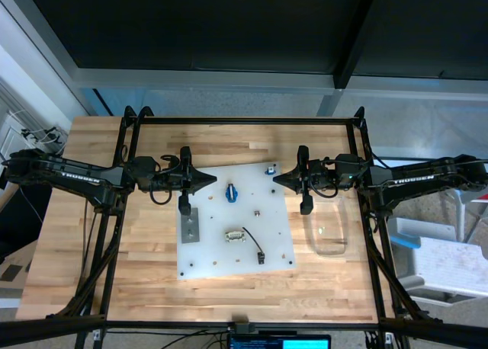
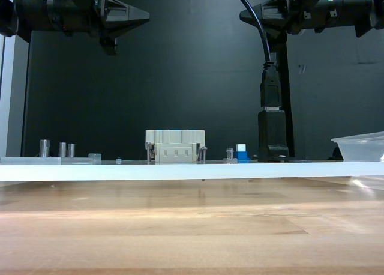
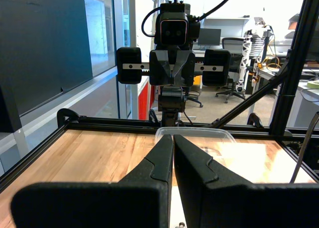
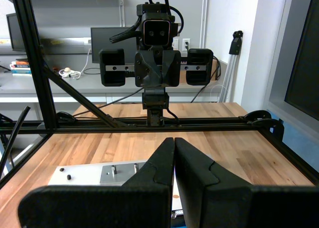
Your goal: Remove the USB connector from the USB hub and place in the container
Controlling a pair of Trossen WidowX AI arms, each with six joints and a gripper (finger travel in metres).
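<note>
The USB connector (image 1: 252, 241) is a thin black cable whose plug (image 2: 271, 93) stands upright in the small black USB hub (image 2: 273, 135), near the front right of the white board (image 1: 206, 265). The clear container (image 1: 329, 232) lies on the wood right of the board. It also shows as the container (image 2: 362, 145) at the low view's right edge. My left gripper (image 1: 216, 180) hovers shut over the board's back left. My right gripper (image 1: 274, 180) hovers shut over its back right. The two point at each other, high above the hub, holding nothing.
On the board sit a cream-grey multi-pin connector (image 1: 234, 235), a blue part (image 1: 232, 192), a grey metal plate (image 1: 189, 225) and short metal pegs (image 2: 57, 149). A black frame (image 1: 244, 121) borders the wooden table.
</note>
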